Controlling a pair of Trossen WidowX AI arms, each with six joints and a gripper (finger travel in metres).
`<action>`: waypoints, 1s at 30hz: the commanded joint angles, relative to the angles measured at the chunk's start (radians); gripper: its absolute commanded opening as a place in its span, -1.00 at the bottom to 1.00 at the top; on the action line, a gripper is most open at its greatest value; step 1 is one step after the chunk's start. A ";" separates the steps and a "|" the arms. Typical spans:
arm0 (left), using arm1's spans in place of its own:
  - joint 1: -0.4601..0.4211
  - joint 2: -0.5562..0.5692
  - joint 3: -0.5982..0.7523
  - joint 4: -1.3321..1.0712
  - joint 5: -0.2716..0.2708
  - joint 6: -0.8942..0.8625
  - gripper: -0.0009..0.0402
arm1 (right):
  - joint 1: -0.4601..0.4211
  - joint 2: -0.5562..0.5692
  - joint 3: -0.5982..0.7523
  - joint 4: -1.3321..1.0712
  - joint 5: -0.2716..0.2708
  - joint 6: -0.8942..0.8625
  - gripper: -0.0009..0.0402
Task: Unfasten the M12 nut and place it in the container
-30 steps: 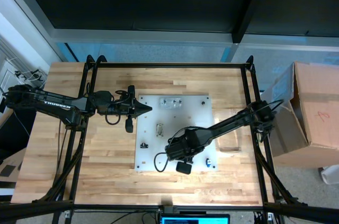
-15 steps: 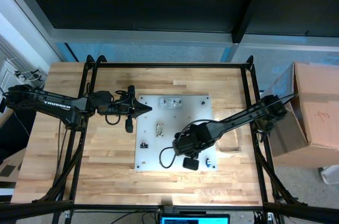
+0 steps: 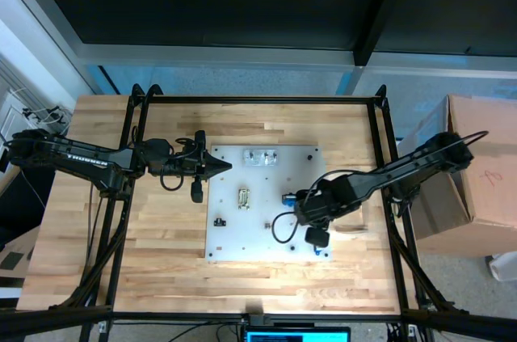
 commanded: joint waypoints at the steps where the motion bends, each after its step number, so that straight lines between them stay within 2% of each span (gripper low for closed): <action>1: 0.000 0.000 0.000 0.000 0.000 0.000 -0.96 | 0.001 -0.046 -0.050 0.007 0.021 0.008 -0.21; 6: 0.000 0.000 0.000 0.000 0.000 0.000 -0.96 | 0.002 -0.105 -0.100 0.007 0.019 0.008 0.12; 11: 0.000 0.000 0.000 0.000 0.000 0.000 -0.96 | 0.002 -0.176 -0.159 0.001 0.020 0.032 0.28; 18: 0.000 0.000 0.000 0.000 0.000 0.000 -0.96 | 0.006 -0.222 -0.195 -0.004 0.017 0.045 0.25; 30: 0.000 0.000 0.000 0.000 0.000 0.000 -0.96 | -0.025 -0.061 -0.113 0.011 0.018 -0.278 0.21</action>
